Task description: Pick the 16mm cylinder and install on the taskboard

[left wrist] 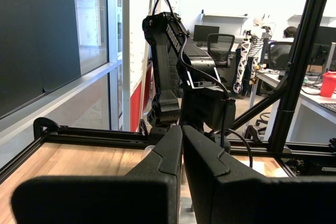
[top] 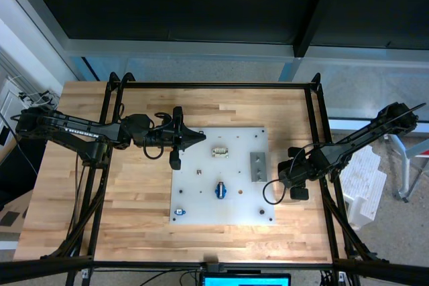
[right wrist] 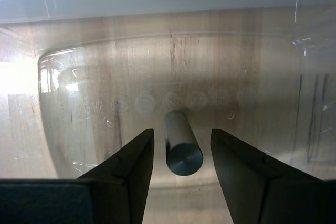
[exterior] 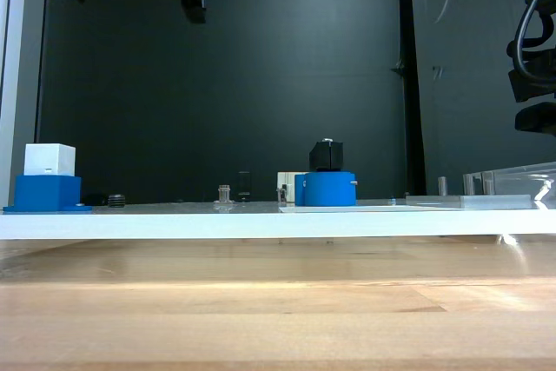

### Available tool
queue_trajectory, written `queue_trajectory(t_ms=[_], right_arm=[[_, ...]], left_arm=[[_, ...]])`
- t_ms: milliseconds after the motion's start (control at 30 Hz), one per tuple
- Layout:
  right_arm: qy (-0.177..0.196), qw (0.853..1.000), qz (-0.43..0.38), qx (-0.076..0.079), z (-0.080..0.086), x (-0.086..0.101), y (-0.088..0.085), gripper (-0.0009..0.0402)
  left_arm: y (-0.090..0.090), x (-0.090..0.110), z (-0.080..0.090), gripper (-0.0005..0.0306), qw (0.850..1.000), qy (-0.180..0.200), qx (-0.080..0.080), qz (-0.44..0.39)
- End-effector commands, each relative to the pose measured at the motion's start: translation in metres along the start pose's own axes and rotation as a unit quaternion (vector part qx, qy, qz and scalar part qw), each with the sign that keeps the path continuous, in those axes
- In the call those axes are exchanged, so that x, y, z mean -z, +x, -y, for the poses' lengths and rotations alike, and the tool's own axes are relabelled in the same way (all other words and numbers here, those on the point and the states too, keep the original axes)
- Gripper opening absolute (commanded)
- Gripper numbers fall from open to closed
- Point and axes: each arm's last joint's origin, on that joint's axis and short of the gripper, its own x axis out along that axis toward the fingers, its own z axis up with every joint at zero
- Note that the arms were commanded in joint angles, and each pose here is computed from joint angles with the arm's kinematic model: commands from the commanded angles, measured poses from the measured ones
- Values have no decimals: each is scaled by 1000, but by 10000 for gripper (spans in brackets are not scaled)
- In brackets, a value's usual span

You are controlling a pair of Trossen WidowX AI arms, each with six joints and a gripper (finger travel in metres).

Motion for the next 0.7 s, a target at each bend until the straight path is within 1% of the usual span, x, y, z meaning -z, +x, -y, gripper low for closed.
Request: queue_trajectory(t_ms=[33, 333, 700], right_arm=[[0, 1000, 3, -1, 0, 0, 0, 134], [0, 1000, 4, -1, -1, -1, 0, 104], [-1, 1000, 5, -2, -1, -1, -1, 40]], left_arm=[[0, 0, 0, 1, 1000, 0, 0, 0], [0, 0, 0, 1, 1000, 0, 0, 0], [0, 0, 0, 1, 1000, 0, 0, 0]])
